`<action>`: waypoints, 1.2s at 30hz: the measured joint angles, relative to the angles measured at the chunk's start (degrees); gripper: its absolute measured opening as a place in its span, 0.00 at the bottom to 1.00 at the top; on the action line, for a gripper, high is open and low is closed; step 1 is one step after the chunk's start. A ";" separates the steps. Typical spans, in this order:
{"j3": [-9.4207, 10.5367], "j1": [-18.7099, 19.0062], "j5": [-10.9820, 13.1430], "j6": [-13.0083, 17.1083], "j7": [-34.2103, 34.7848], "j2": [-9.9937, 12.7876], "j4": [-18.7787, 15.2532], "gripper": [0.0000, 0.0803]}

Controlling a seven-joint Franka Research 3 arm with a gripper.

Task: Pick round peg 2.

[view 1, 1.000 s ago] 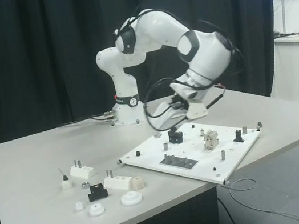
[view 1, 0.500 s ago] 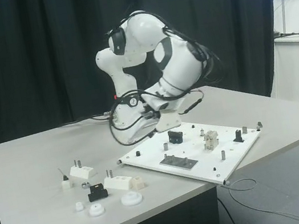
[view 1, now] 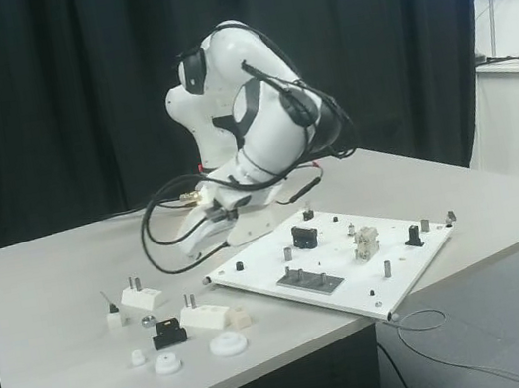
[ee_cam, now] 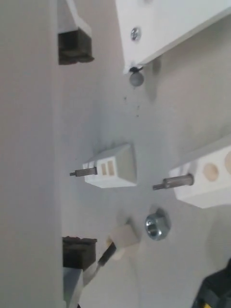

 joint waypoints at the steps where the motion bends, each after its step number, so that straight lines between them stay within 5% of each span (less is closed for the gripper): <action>1: -0.32 -0.08 0.31 0.01 -0.21 -0.02 -0.17 1.00; 20: -5.44 -0.98 7.72 4.57 -3.46 -3.11 -9.87 1.00; 36: -8.43 0.17 13.62 15.40 -5.17 -10.62 -24.11 1.00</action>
